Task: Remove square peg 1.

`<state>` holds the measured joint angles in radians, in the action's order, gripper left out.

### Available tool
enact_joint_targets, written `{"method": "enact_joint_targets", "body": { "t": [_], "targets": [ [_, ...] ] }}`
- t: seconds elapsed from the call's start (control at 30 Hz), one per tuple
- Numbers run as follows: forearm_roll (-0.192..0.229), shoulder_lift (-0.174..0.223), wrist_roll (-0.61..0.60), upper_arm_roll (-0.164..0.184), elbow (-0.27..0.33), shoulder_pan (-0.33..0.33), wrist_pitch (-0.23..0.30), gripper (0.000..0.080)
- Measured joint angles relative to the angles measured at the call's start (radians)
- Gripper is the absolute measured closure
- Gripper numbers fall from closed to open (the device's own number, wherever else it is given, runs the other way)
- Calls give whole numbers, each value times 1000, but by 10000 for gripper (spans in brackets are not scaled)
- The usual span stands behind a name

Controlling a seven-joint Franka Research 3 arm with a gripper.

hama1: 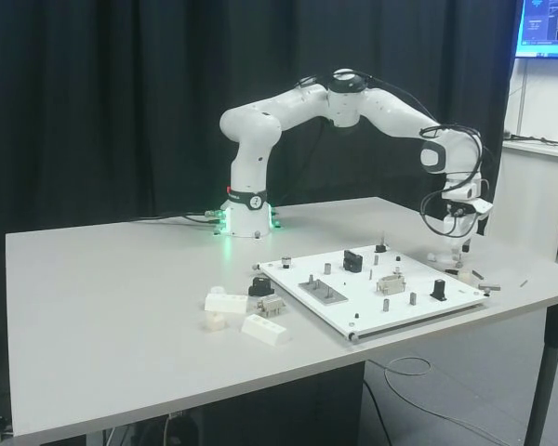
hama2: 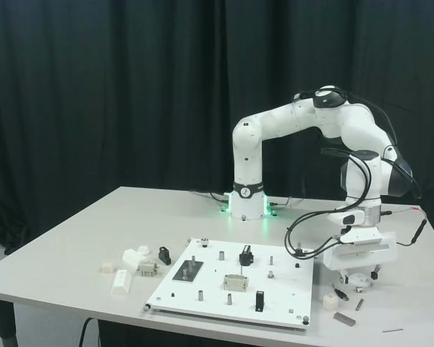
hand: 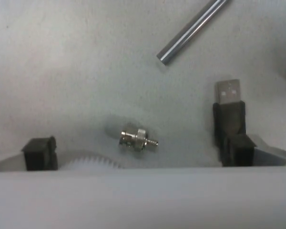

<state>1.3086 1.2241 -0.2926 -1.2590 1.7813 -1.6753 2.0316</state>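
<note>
My gripper (hand: 137,155) is open, its black fingertips (hand: 38,152) wide apart with nothing between them. It hangs low over the table just off the white board's (hama2: 202,303) edge farthest from the arm's base, seen in both room views (hama1: 456,249) (hama2: 354,273). Below it lie a small metal connector (hand: 138,139), a white gear (hand: 93,163), a USB plug (hand: 229,95) beside one finger, and a grey metal rod (hand: 193,31). Several pegs (hama2: 200,295) stand upright on the board. I cannot tell which one is square peg 1.
A grey bar (hama2: 344,319) and a small white part (hama2: 330,301) lie on the table beside the board. On the table at the board's other end sit white blocks (hama1: 225,303) and a black part (hama2: 164,254). The arm's base (hama1: 245,218) stands behind the board.
</note>
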Motion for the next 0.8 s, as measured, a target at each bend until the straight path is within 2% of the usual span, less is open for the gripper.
{"method": "enact_joint_targets", "body": {
  "t": [0.03, 0.07, 0.8],
  "targets": [
    [-1, 0, -1, 0, -2, 1, 0, 287],
    [-3, 0, -2, 0, -3, 2, 0, 18],
    [-33, -2, -9, -5, -31, 31, -6, 3]
  ]
}}
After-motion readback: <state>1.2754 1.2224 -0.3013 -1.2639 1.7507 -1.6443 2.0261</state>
